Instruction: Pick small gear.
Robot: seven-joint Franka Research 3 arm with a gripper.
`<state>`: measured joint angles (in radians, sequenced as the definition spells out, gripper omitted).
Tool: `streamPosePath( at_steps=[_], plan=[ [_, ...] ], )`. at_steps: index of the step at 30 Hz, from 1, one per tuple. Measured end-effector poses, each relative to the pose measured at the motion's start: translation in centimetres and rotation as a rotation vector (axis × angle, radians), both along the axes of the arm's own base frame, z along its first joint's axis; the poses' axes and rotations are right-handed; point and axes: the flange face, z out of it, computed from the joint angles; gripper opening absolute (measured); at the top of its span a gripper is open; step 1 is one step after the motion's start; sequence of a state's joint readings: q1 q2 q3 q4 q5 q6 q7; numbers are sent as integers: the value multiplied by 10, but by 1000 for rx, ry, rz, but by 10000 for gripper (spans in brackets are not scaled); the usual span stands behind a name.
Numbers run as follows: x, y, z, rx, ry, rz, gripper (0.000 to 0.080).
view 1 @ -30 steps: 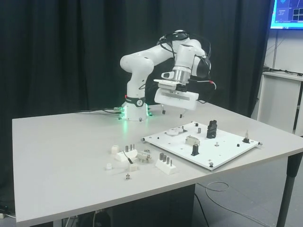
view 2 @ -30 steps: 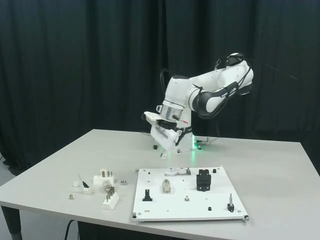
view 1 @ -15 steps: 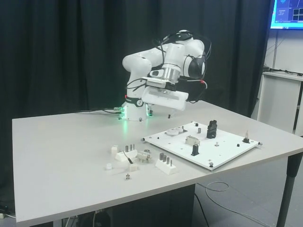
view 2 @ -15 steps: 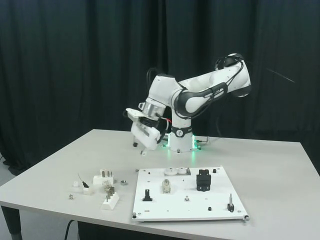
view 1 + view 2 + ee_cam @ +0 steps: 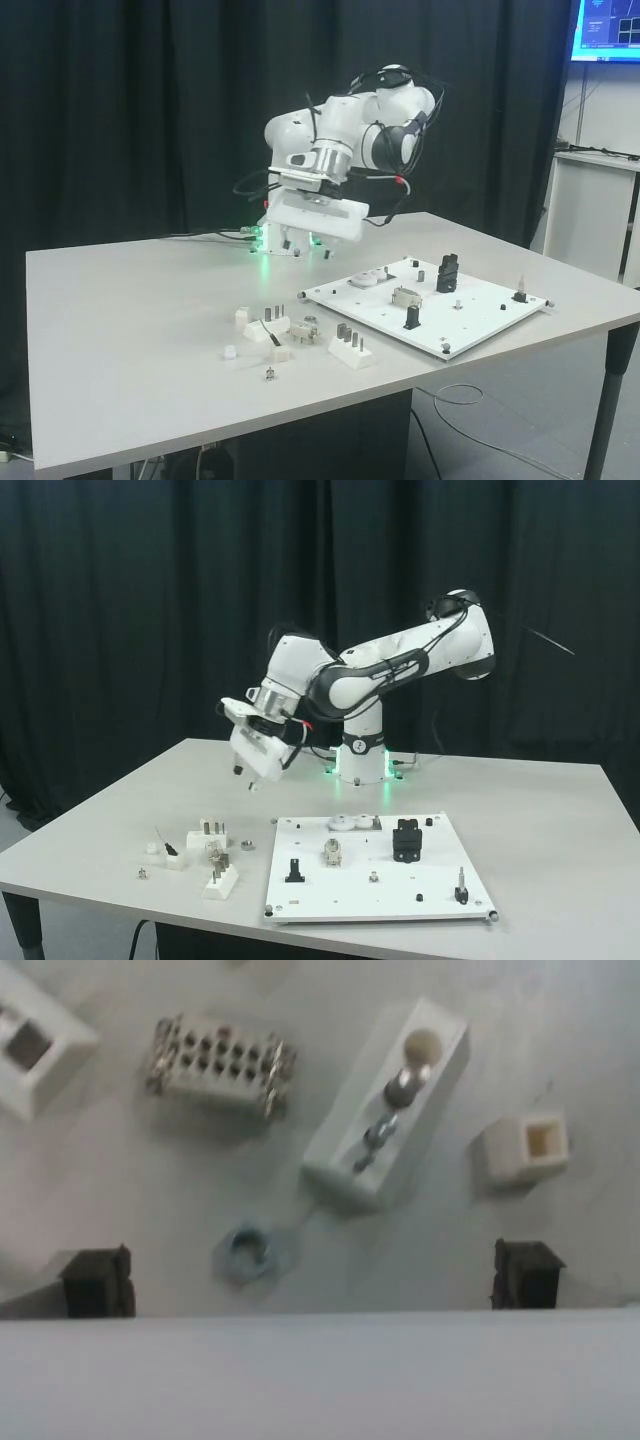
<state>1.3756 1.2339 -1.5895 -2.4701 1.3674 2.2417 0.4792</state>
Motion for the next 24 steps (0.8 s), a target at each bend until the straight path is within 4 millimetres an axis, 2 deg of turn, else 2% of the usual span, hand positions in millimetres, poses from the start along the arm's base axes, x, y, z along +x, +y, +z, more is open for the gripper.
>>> streamPosePath(
  at_steps=[10, 24],
  plan=[
    [5, -44, -13, -8, -25, 45, 800],
    [19, -95, -24, -37, -19, 121, 800]
  ],
)
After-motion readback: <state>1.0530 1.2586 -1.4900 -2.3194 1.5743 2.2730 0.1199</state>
